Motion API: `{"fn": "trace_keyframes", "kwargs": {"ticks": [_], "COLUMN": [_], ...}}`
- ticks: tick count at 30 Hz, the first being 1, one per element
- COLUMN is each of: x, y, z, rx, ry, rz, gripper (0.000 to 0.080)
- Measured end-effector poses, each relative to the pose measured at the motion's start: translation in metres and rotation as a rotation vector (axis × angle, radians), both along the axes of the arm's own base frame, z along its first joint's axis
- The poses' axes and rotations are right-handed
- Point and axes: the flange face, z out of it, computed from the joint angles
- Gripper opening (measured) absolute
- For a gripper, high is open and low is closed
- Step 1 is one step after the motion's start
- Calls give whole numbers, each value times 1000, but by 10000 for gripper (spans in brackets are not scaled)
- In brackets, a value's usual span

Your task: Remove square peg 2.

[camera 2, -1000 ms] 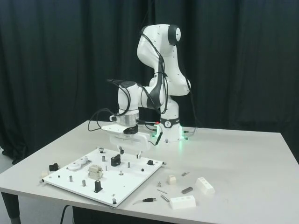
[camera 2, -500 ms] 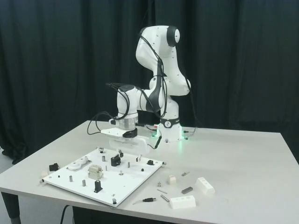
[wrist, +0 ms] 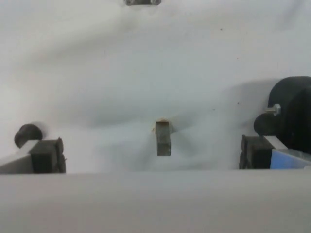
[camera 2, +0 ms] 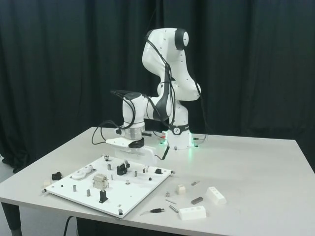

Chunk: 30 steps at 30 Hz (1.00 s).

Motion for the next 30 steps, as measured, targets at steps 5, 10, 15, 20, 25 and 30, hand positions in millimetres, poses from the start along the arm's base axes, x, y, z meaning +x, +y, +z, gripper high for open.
{"fn": "trace_keyframes", "kwargs": {"ticks": [5, 10, 15, 20, 25, 30], "x": [0, -1, -1, -1, -1, -2], "y": [0, 0, 0, 0, 1, 1], "z": [-5, -10, -15, -19, -23, -26], "rx": [3, 4, 6, 8, 9, 10], "ry": [4, 5, 5, 4, 8, 13], "rz": [-3, -6, -8, -10, -10, -8], "gripper": [800, 800, 800, 800, 800, 798]}}
